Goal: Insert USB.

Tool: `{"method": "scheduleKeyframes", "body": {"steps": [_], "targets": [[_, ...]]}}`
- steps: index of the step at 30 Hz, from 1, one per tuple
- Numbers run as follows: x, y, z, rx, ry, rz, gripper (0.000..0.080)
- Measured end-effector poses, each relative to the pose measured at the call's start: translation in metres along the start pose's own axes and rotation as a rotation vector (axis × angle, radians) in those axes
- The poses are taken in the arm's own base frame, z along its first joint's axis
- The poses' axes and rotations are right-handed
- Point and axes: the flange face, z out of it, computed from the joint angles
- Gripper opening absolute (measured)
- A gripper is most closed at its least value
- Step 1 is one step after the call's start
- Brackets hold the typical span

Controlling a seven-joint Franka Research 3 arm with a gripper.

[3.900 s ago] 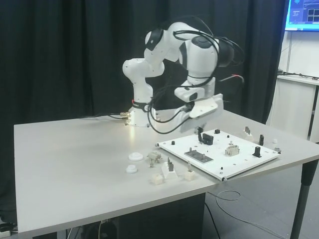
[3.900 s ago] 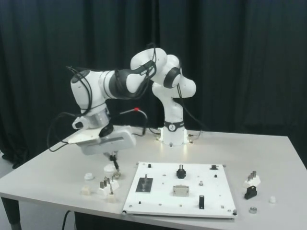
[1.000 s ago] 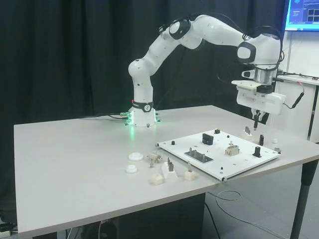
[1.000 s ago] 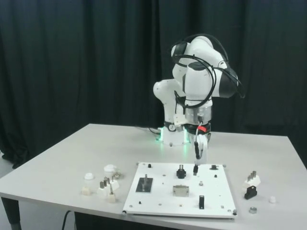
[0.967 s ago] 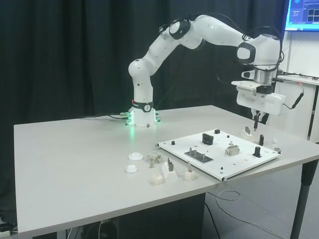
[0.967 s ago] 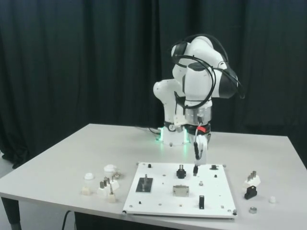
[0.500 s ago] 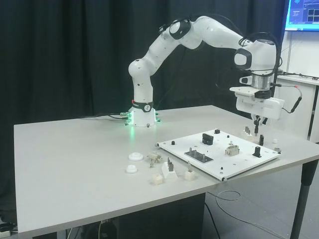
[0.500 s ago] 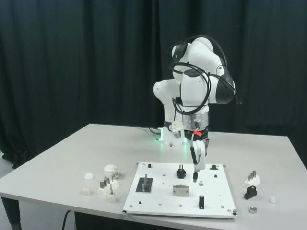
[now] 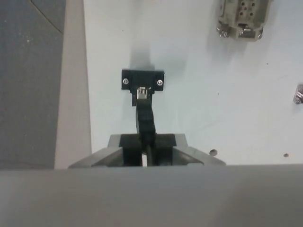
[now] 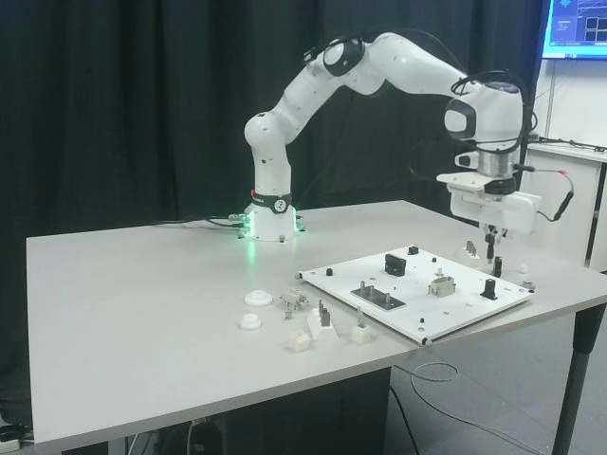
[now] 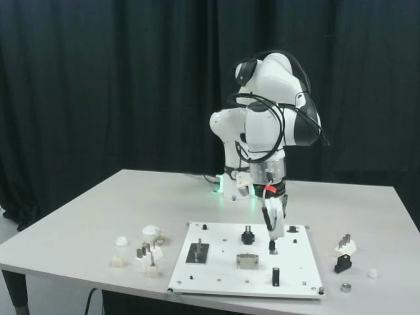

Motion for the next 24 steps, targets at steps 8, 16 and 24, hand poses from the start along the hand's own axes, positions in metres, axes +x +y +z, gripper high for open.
{"method": "scheduleKeyframes", "body": {"steps": [8, 16, 24], "targets": [[-0.002, 0.002, 0.007, -0.008, -0.006, -0.014, 0.0052], [-0.004, 0.002, 0.015, -0.006, -0.012, -0.022, 0.0052], [-0.005, 0.002, 0.020, -0.009, -0.007, -0.030, 0.0051]]}}
